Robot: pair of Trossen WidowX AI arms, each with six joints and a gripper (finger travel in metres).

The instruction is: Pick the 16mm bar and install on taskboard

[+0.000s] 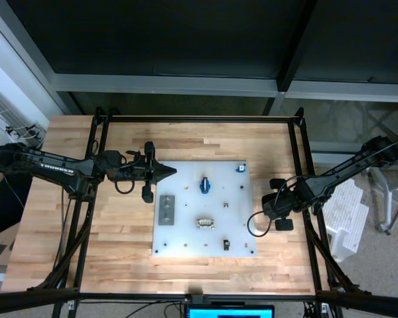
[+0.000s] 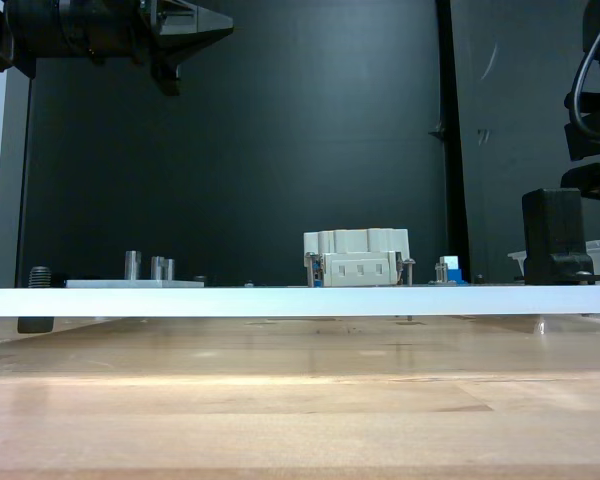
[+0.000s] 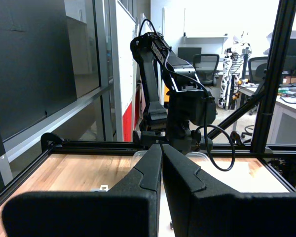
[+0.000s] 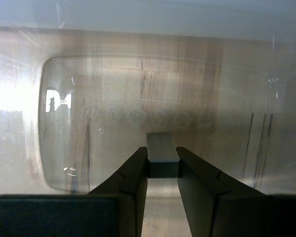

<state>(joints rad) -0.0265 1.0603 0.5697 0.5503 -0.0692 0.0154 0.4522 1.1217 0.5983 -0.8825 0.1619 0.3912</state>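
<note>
Right end effector (image 4: 162,157), just right of the taskboard (image 1: 186,242), was clamped on the 16mm bar (image 4: 162,148); a straight lift before swinging boardward looked wise. Left end effector (image 1: 169,171) hung pinched together above the board's left edge.

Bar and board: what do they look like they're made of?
The board: flat matte white, likely plastic. The bar: grey, dull, possibly metal; held in the right gripper beyond the board's right edge. The left gripper, shut, hovers above the board's far left corner.
</note>
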